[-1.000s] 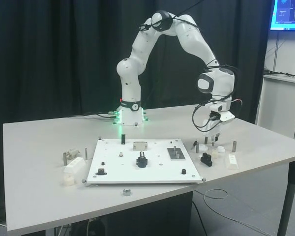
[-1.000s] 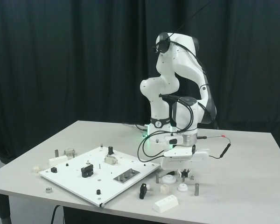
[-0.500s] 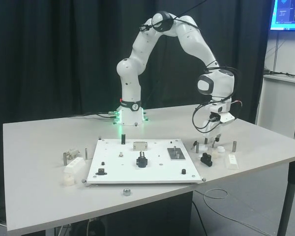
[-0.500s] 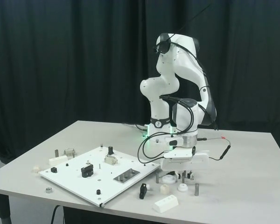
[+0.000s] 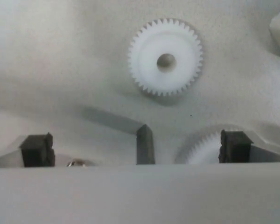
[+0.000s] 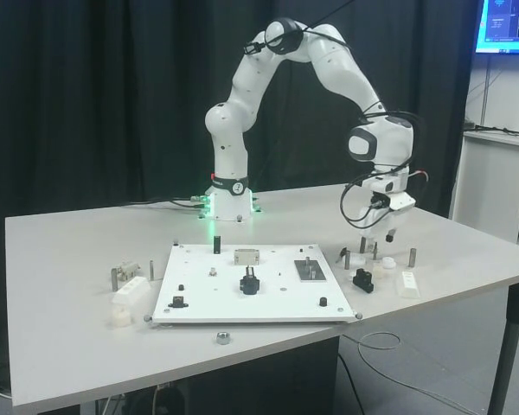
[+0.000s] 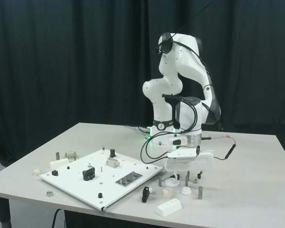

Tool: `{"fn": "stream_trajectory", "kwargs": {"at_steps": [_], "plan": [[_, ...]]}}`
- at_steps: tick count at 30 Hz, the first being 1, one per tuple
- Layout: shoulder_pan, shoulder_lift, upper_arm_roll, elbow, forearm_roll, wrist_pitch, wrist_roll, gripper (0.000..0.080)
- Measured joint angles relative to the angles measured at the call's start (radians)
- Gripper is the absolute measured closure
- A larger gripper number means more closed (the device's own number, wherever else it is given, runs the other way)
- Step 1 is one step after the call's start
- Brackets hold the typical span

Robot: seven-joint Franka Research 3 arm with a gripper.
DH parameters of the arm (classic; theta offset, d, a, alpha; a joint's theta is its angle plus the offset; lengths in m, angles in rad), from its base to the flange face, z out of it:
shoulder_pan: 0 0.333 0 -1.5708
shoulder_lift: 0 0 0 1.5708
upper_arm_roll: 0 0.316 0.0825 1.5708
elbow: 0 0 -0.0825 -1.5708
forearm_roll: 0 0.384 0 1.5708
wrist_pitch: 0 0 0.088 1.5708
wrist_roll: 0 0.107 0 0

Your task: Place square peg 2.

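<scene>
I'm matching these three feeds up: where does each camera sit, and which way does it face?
Wrist view: on the arm, looking down between both black fingertips at the upright peg and white gear.
First room view: off the table's front edge, facing the base; whole arm shows.
Second room view: off another side; whole arm shows.
Both room views share the white board and gripper.

- My wrist rose from low over the loose parts beside the board (image 6: pixel 251 285) to a clearly higher hover.
- My gripper (image 7: pixel 189 176) came up with it, away from the table (image 6: pixel 69 251).
- The peg (image 5: pixel 145 144) that had stood under my fingers (image 5: pixel 37 150) lifted off the table and hung upright between them.
- My elbow lifted slightly as well.
</scene>
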Motion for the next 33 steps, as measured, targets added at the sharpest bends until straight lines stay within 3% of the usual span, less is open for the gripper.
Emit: {"fn": "stream_trajectory", "kwargs": {"at_steps": [1,16,33], "plan": [[0.000,-0.005,0.000,0.000,0.000,-0.004,0.000,0.0012],[0.000,-0.067,-0.008,0.000,-0.018,-0.060,0.021,0.0003],[0.000,-0.084,-0.012,0.001,-0.037,-0.076,0.026,0.0003]]}}
